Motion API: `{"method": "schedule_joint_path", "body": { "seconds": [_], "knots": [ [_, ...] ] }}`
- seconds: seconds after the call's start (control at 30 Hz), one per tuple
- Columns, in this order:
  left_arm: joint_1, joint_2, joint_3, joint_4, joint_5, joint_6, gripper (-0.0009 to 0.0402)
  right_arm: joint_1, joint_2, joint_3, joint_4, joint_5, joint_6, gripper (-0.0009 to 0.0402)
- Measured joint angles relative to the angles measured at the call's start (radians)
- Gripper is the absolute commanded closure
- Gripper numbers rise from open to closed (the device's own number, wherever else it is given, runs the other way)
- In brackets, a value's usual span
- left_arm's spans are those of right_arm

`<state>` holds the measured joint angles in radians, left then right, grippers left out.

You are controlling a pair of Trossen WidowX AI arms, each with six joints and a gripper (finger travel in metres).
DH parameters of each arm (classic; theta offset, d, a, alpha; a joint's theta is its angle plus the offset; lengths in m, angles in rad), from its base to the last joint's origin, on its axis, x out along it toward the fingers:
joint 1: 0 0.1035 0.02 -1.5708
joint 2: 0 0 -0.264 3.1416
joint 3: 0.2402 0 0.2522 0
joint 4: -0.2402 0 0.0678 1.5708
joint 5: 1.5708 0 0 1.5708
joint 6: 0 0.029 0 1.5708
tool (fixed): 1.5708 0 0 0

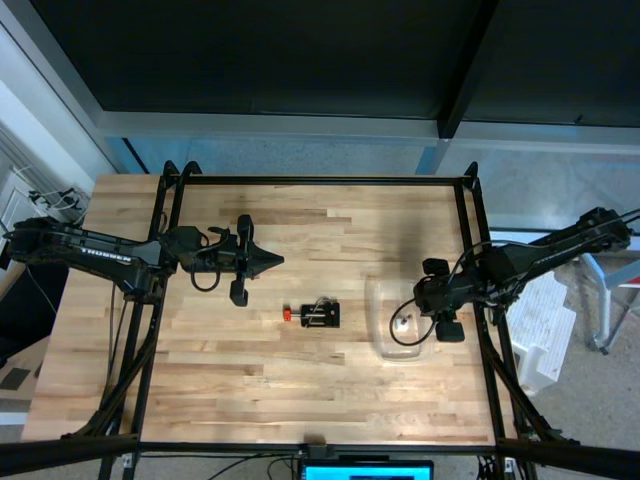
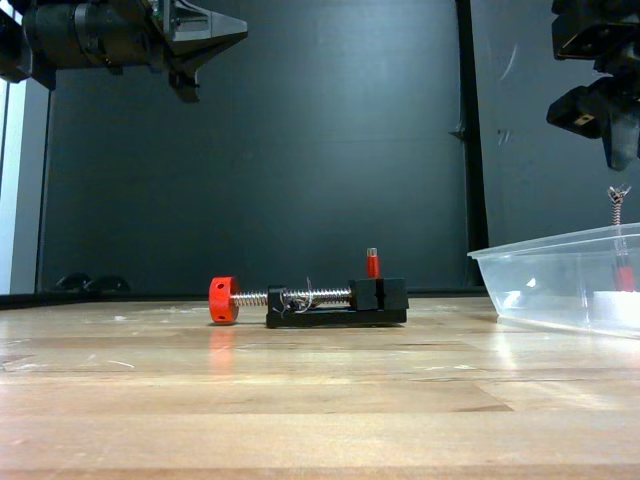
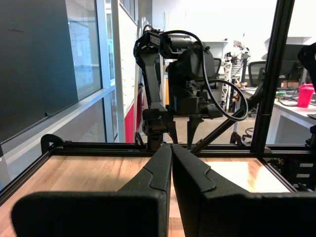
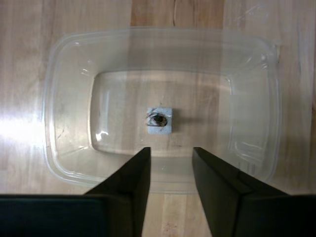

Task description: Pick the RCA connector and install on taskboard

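The taskboard (image 1: 322, 316) is a small black block with a red-orange knob (image 2: 223, 300), lying mid-table. The RCA connector (image 4: 158, 119) is a tiny dark piece stuck in the top of a small white cube (image 4: 160, 126) inside a clear tray (image 4: 69, 98). My right gripper (image 4: 170, 154) hangs above the tray, pointing down, open and holding nothing, with the cube just beyond its fingertips. In the low view a thin twisted wire (image 2: 617, 205) rises over the tray rim, under the right gripper (image 2: 612, 120). My left gripper (image 1: 272, 260) hovers high to the board's left, shut and empty.
The clear tray (image 1: 383, 345) stands right of the taskboard, a short gap between them. A black frame rail (image 1: 320, 181) runs round the wooden table. The left gripper (image 2: 232, 36) is well above board height. A red post (image 2: 372, 263) stands on the board.
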<state>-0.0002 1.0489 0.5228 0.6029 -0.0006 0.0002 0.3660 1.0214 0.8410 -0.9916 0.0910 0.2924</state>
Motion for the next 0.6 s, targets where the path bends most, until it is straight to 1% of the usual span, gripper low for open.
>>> {"method": "schedule_joint_path", "body": {
  "seconds": [0.07,0.13,0.23,0.37,0.6],
  "knots": [
    [0.0,0.0,0.0,0.0,0.0,0.0,0.0393,0.01,0.007,-0.002,0.001,0.019,0.018,0.0247],
    [0.0,0.0,0.0,0.0,0.0,0.0,0.0393,0.014,0.013,-0.008,0.002,0.025,0.029,0.0246],
    [0.0,0.0,0.0,0.0,0.0,0.0,0.0393,0.016,0.023,-0.02,0.012,0.048,0.048,0.0247],
    [0.0,0.0,0.0,0.0,0.0,0.0,0.0393,0.021,0.039,-0.035,0.04,0.048,0.068,0.0247],
    [0.0,0.0,0.0,0.0,0.0,0.0,0.0393,0.03,0.072,-0.069,0.112,0.048,0.07,0.0247]
  ]
}}
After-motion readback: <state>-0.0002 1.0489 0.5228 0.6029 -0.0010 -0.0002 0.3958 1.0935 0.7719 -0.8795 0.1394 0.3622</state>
